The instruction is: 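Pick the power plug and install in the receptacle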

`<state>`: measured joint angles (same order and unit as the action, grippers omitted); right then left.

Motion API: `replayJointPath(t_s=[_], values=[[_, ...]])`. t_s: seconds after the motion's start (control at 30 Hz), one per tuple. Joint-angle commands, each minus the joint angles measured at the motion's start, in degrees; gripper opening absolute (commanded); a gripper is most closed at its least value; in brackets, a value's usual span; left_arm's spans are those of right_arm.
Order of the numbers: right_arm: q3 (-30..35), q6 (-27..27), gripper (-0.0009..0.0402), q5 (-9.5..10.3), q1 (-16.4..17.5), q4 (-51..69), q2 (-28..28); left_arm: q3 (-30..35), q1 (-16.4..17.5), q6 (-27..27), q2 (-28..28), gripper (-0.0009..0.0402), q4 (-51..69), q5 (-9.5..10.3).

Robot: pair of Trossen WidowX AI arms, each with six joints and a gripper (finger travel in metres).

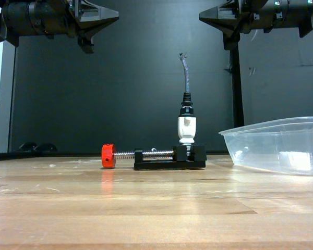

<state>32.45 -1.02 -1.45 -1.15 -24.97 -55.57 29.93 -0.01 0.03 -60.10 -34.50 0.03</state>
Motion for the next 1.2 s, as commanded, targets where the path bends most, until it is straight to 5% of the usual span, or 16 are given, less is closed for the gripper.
replayJointPath(t_s=[0.03, 1.2], values=[[-0.1, -0.2, 0.0000, -0.02, 0.1, -0.2, 0.0, 0.0, 0.0, 0.0, 0.0, 0.0000, 0.0, 0.00], [-0.1, -3.0, 0.0000, 1.03, 0.0, 1.5, 0.0, 0.0, 0.0, 0.0, 0.0, 0.0000, 0.0, 0.00]])
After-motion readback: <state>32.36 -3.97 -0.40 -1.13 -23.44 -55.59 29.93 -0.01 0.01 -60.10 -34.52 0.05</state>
